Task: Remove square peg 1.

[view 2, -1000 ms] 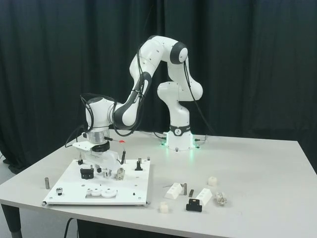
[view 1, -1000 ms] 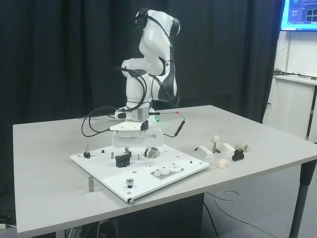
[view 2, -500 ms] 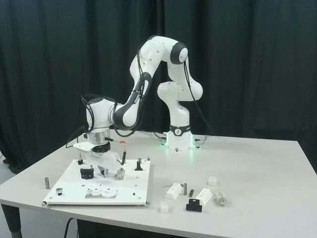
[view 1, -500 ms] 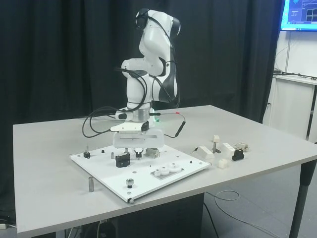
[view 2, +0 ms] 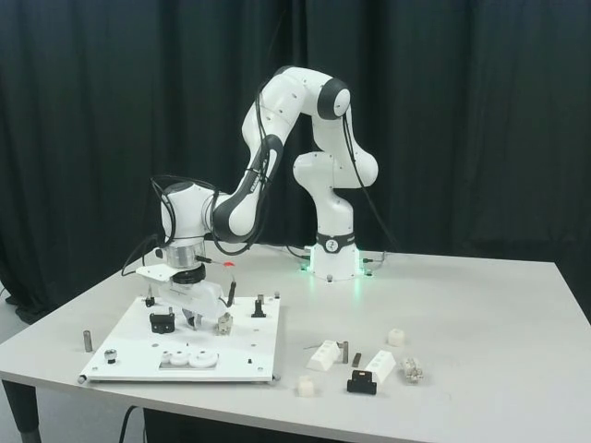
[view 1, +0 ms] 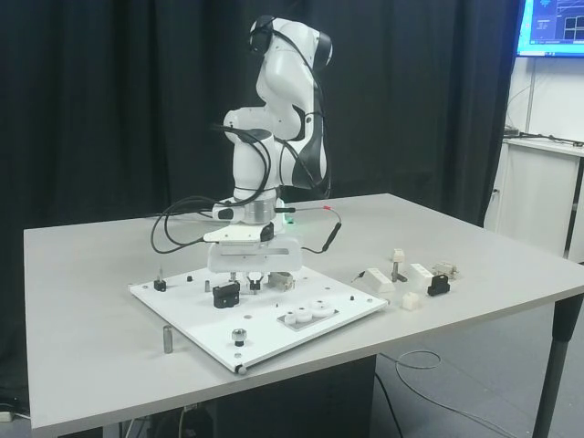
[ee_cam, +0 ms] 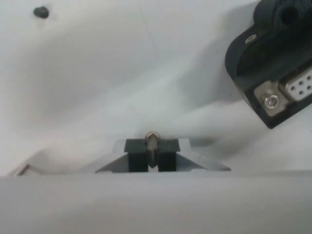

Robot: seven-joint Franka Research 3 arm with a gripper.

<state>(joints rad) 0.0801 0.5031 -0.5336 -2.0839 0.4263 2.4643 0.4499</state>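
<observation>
1. Wrist view shows the claw (ee_cam: 152, 155) pressed together on a slim metal peg (ee_cam: 152, 141), its two black fingertips (ee_cam: 136, 155) flanking the shaft with the rounded peg end poking out just past them.
2. That piece is, by my reading, square peg 1. It sits between the pads above the white board (ee_cam: 107, 78), and from this view I cannot tell whether its lower end is clear of its socket.
3. First room view places the claw (view 1: 251, 276) low over the middle of the white board (view 1: 192, 315), between a black connector block (view 1: 224, 294) and a small metal fixture (view 1: 283, 282).
4. Second room view agrees: the white arm (view 2: 268, 157) bends down from its base on the grey tabletop (view 2: 480, 314), and the claw (view 2: 196, 314) hangs just above the board (view 2: 129, 341), beside the black block (view 2: 162, 321).
5. Step in hand, as I judge it: the grip is made and the extraction lift is under way or about to begin.
6. The next move calls for a straight rise along the peg's axis, with no sideways pull, since a square shaft is likely to bind in its socket if tilted.
7. Once the peg is plainly free, it would need carrying off the board to the tabletop, perhaps near the loose white parts (view 1: 379, 278) lying beside the board.
8. A black connector with a pin face (ee_cam: 287, 92) lies near the claw in the wrist view, so the lift should keep clear of it.
</observation>
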